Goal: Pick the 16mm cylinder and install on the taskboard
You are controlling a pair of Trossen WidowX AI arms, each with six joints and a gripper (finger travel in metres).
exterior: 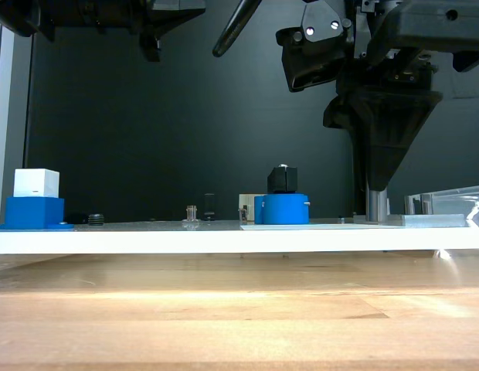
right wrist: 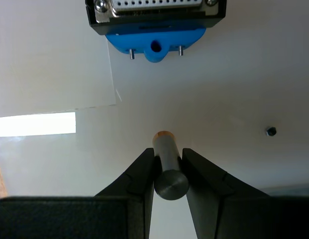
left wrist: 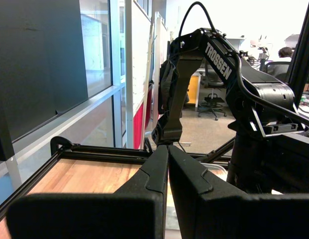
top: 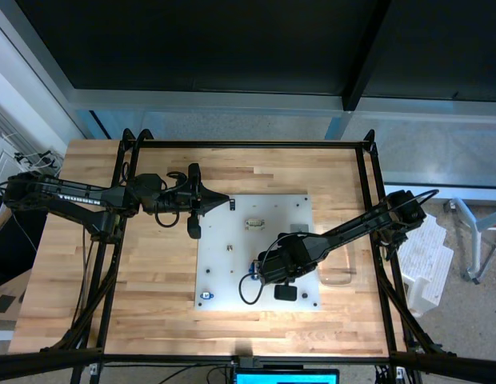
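Holds the left gripper (top: 224,200) aloft over the far left corner of the taskboard (top: 232,276), fingers pressed together on nothing, evidently parked clear of the work. Further right, pinches the 16mm cylinder (right wrist: 170,185) upright in the right gripper (right wrist: 168,152), low over the board near the blue fitting (exterior: 282,209), the peg's far end at or touching the white surface. Seems gripped by the upper end to leave the lower end free for a hole; cannot tell whether one lies beneath.
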